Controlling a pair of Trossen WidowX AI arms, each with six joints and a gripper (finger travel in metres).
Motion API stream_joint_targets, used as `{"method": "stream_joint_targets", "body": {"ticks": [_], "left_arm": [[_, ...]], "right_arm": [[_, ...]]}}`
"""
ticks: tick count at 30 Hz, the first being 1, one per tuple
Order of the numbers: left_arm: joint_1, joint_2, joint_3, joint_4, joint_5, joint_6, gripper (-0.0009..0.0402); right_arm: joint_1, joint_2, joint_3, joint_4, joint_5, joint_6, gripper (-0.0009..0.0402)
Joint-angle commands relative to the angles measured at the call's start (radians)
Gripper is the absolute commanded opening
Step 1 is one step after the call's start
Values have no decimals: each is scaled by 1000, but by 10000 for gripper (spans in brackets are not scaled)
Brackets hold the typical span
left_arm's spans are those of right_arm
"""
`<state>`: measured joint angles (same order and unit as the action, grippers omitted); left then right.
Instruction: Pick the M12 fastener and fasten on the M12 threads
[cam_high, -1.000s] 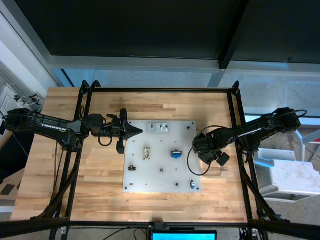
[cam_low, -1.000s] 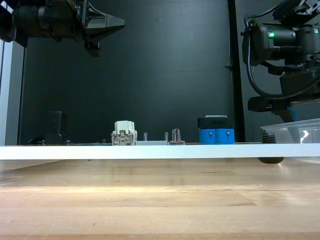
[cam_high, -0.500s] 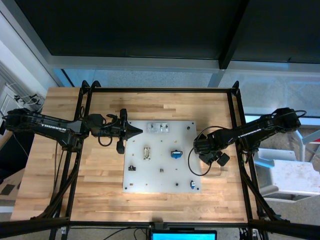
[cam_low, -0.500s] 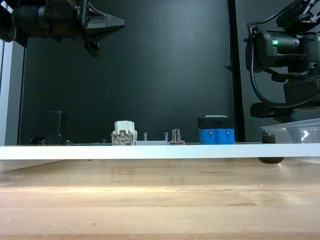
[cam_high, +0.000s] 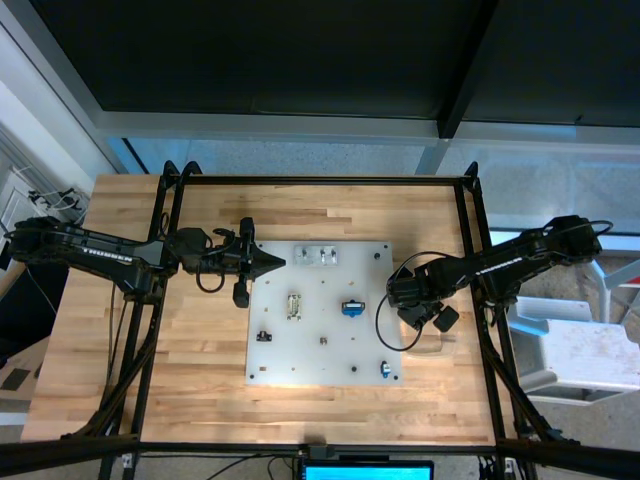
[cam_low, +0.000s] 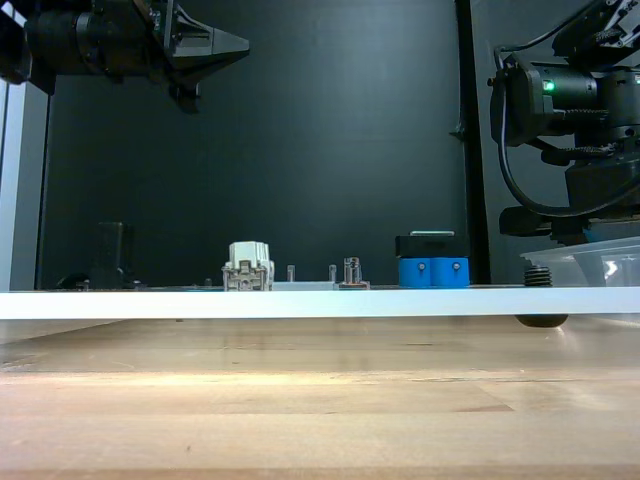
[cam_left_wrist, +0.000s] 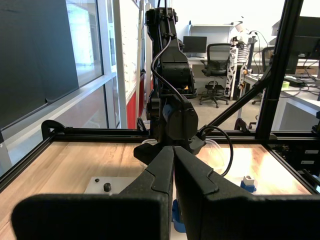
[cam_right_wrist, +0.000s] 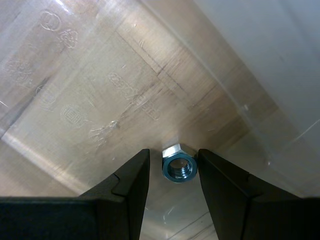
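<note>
The nut (cam_right_wrist: 179, 167) in the tray (cam_right_wrist: 90, 90) is straddled by the right gripper's (cam_right_wrist: 174, 153) parted fingers (cam_right_wrist: 131, 180), not yet pinched; the left gripper (cam_left_wrist: 173, 149) is held clenched over the board's (cam_high: 300, 355) edge.

black arms (cam_high: 95, 252), looped black cables (cam_low: 507, 175), green light (cam_low: 547, 86), tapered jaws

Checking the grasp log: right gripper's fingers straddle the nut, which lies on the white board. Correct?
Not there: the nut lies on the floor of the clear tray, as the right wrist view shows. The right gripper does straddle it, fingers open. The left gripper hangs shut above the white board, at its far left corner.
</note>
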<state>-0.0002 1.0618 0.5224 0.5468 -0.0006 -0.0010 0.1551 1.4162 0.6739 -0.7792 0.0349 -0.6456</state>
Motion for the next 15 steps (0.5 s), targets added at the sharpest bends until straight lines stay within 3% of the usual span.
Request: {"method": "stream_joint_targets", "body": {"ticks": [1,15], "left_arm": [[0,0,0,0,0,0,0],[0,0,0,0,0,0,0]], "right_arm": [[0,0,0,0,0,0,118],[0,0,-4,10,0,0,51]]}}
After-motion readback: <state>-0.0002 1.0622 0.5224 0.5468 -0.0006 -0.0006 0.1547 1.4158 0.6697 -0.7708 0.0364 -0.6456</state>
